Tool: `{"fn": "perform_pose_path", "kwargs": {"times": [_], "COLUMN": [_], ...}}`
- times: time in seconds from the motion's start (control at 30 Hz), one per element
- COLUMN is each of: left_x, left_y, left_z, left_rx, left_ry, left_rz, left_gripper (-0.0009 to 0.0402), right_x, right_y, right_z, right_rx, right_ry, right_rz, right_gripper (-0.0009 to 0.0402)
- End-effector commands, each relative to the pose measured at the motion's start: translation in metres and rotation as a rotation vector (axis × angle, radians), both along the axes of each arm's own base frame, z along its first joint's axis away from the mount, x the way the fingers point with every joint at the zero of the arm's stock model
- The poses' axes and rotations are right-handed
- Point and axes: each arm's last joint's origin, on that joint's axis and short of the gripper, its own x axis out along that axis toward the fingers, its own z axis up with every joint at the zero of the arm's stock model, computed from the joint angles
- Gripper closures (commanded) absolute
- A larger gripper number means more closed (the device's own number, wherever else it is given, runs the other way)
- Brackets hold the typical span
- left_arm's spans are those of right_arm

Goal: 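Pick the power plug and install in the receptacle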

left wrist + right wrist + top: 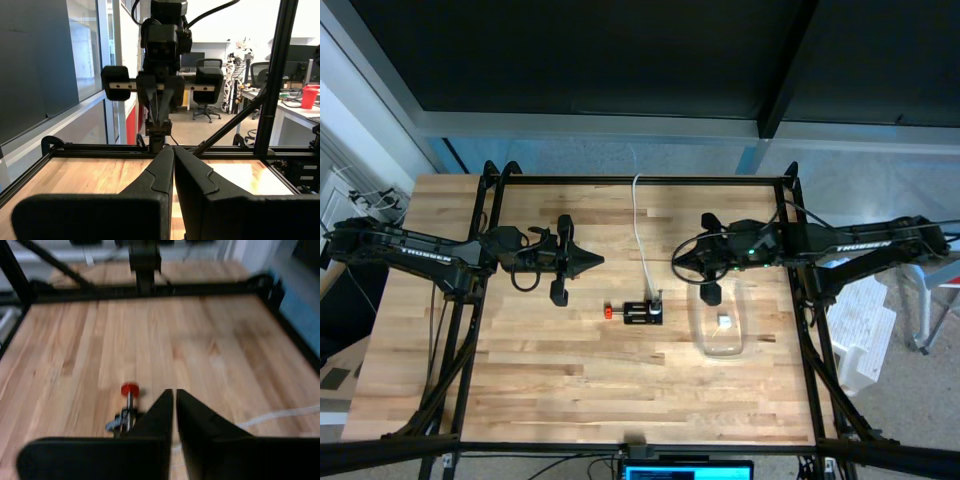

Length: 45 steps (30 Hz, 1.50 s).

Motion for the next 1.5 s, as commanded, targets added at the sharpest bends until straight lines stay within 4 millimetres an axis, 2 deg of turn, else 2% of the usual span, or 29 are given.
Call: {"fn": "perform_pose_path", "kwargs": {"times": [0.03,0.27,0.47,0.73,1.5], "left_x": [0.000,0.000,0.000,0.000,0.000], "left_y": [0.000,0.000,0.000,0.000,0.000], "left_z": [0.000,0.000,0.000,0.000,0.000], "left_rx": [0.000,0.000,0.000,0.000,0.000], "left_ry": [-0.001,0.000,0.000,0.000,-0.001], "left_rz": [0.000,0.000,0.000,0.000,0.000], "left_gripper": [0.0393,0.0393,0.0393,0.0393,0.0393], "right_x": [-0.007,-0.017,-0.023,-0.029,-0.032], "right_y": [-0.002,-0.004,-0.005,-0.007,-0.007], "right_z": [0.001,-0.003,-0.016,-0.026,-0.027], "right_rx": [-0.003,-0.023,-0.021,-0.014,-0.009], "right_ry": [-0.112,-0.288,-0.400,-0.429,-0.429], "right_rz": [-0.004,-0.002,-0.010,-0.021,0.005], "right_gripper": [0.0387,0.0394,0.0393,0.0393,0.0393]}}
